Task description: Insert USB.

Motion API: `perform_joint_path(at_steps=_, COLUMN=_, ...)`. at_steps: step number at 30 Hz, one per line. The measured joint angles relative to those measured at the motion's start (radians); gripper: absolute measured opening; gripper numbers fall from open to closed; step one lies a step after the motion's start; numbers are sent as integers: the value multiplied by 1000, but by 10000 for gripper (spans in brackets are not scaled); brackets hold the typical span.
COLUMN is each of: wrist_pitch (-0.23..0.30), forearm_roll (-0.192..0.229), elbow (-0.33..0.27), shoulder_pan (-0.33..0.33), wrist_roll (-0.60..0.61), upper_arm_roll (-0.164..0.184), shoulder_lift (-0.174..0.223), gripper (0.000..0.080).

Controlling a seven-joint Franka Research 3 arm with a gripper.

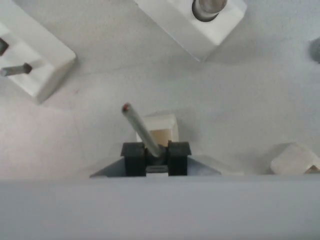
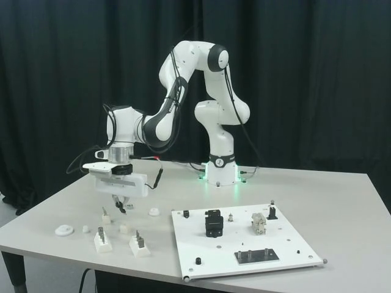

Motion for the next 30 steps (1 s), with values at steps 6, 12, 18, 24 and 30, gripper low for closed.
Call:
perform_joint_path(at_steps=6, wrist_pitch=0, forearm_roll=0, elbow=0, shoulder_pan=1, wrist_roll=1, upper_arm_roll=0, shoulder_lift=-1, gripper=91)
perform_joint_path(at_steps=12, wrist_pitch=0, forearm_roll=0, elbow=0, shoulder_pan=3, wrist_roll=21, upper_arm_roll=0, shoulder_lift=-5, gripper=91)
perform_joint_path(at_steps=18, wrist_pitch=5, forearm_roll=0, elbow=-11, shoulder_pan=11, wrist_roll=45, upper_arm_roll=0, shoulder_lift=-21, gripper=91)
perform_joint_path(at_steps=24, wrist_pitch=32, forearm_roll=0, elbow=-47, shoulder_pan=26, wrist_roll=74, upper_arm_roll=0, shoulder_lift=-52, gripper=91)
perform_joint_path(at_steps=30, wrist_pitch=71, forearm_roll=0, elbow=-95, shoulder_pan=45, wrist_roll=98, upper_arm_roll=1, shoulder_lift=-91, gripper=91)
